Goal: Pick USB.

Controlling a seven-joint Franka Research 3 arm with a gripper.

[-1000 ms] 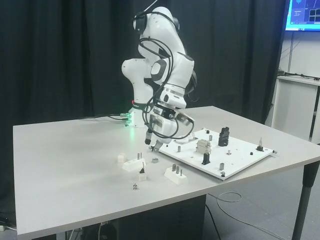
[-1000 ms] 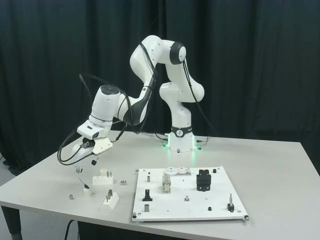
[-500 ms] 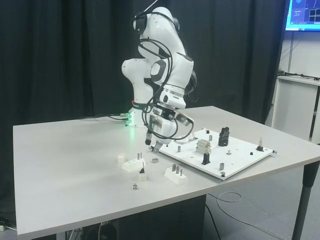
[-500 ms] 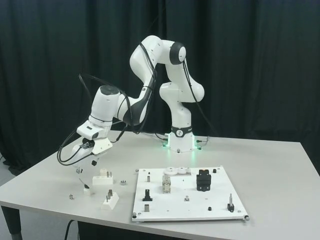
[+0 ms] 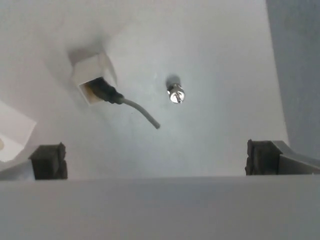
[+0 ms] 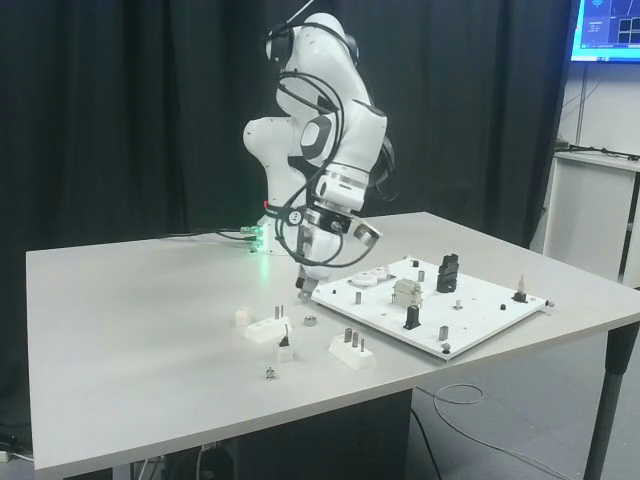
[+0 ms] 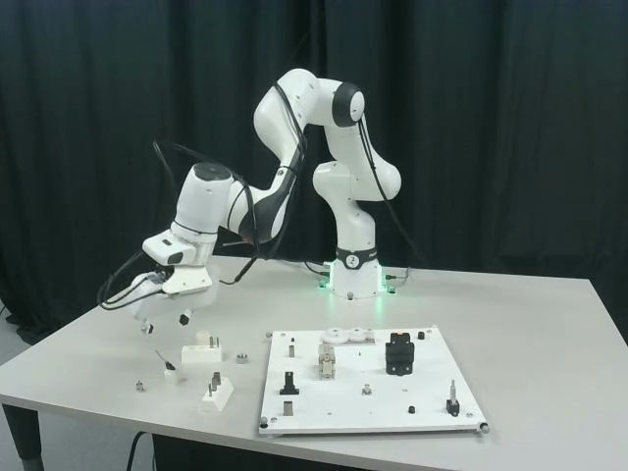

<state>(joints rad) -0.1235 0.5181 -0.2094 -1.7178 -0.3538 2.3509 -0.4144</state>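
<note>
A: How does the gripper point(image 5: 155, 160) stand?

B: Its two black fingers point(image 5: 49, 161) are spread wide with nothing between them, hanging above the grey table point(image 5: 220, 65). In the second room view the gripper point(image 7: 162, 322) is off the surface, over the loose parts at the table's near left corner.

A: And the USB?

B: The USB point(image 5: 107, 93) is a black plug seated in a small white holder block point(image 5: 92, 75) that rests on the table. A short grey cable stub runs out of the plug and ends free. The fingers do not touch it; it lies below the gripper and towards one finger's side. In the second room view the plug point(image 7: 166, 362) leans out of its block, left of the other white blocks.

A: Anything close to it?

B: A small metal connector point(image 5: 175, 93) lies on the table near the plug, apart from it. The corner of another white block point(image 5: 15, 132) shows by one finger.

A: Further out?

B: A white block with pins point(image 7: 201, 351) and another white block point(image 7: 216, 392) sit beside a white board point(image 7: 373, 397) carrying several small fixtures. The white arm point(image 7: 294, 128) bends down from its base point(image 7: 356, 280), where a green light glows. Black curtains point(image 7: 510, 118) hang behind.
</note>
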